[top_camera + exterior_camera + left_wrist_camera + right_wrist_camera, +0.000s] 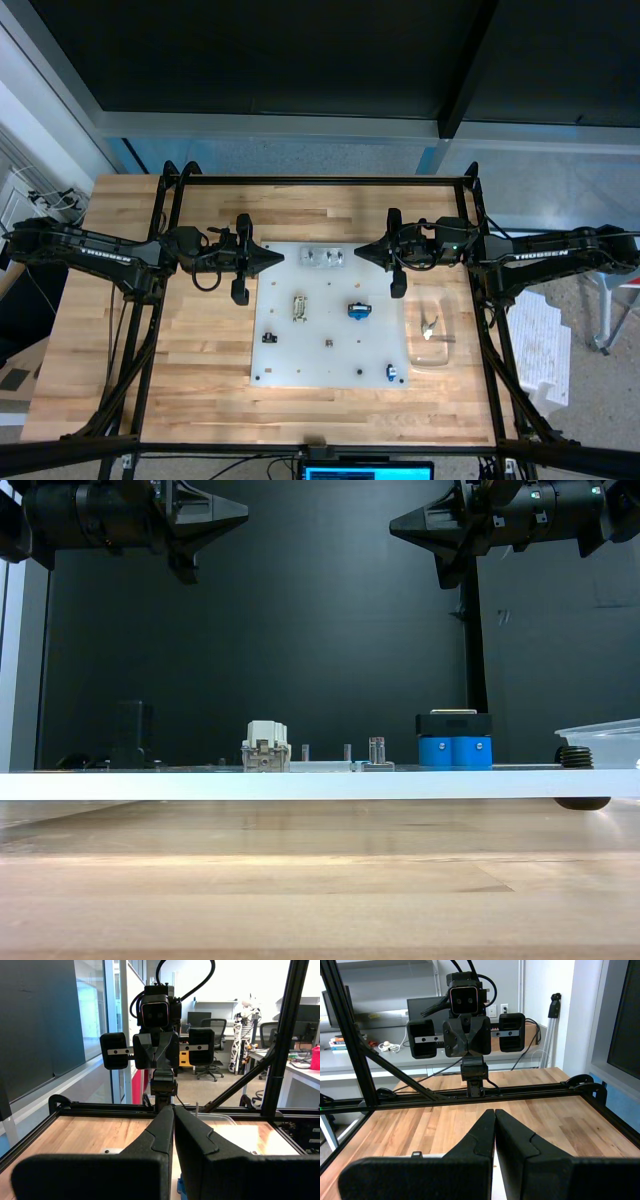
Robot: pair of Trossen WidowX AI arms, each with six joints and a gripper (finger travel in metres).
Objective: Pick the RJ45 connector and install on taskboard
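Connector (430,327) position settles the coming move. It lies in the clear tray (452,345), which sits on the table (180,330) just off the right edge of the board (300,360).

The right hand (360,252) is plainly the nearer one. It hangs high over the board's far edge, its black wedge fingers pressed together on nothing, pointing inward. From its tips the connector lies back toward the table's right edge, toward the near edge, and well below. My guess is that arm would have to draw back, tip downward and spread its fingers before going in.

The left hand (278,258) is likewise clenched and empty. It is high over the board's far-left corner, with the whole board between it and the tray.

The connector's long axis looks slanted across the tray floor, but it is too small to be sure. It is a speck of pale see-through plastic with a silvery glint, much finer than a finger. It is easy to lose against the glossy, rounded tray walls, and I would expect it to be slippery.

The board is flat and white, with a cream socket (298,308) and a blue block (358,310) on it. The table is pale planked wood.
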